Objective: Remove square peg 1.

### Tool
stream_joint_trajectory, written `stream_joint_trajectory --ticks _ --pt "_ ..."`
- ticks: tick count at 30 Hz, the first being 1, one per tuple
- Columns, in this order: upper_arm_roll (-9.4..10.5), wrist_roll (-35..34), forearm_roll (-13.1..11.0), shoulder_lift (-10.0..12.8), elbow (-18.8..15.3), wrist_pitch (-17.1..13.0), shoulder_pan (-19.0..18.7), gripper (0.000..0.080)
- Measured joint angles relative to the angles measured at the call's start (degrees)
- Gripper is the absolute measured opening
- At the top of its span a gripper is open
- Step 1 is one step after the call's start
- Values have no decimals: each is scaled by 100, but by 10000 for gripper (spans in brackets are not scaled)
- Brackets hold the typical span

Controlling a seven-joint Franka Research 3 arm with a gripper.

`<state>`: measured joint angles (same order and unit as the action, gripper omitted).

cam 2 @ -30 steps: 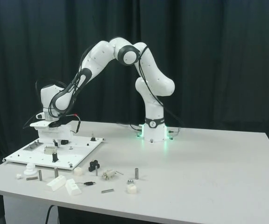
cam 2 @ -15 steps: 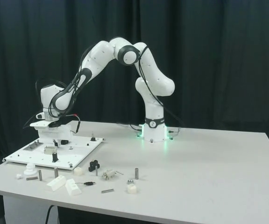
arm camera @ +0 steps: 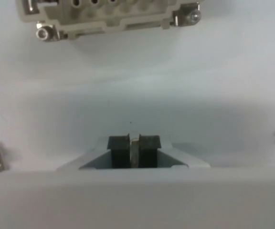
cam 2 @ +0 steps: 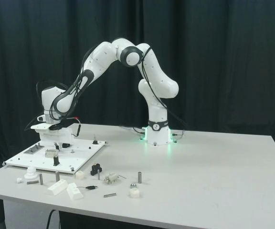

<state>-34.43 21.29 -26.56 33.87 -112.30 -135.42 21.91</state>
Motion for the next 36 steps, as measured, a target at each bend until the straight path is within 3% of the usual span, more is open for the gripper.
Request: stream_joint_trajectory --ticks 18,36 --pt "-1 -8 11 -1 0 0 -6 35" --pt "-15 582 248 -59 4 45 -49 35"
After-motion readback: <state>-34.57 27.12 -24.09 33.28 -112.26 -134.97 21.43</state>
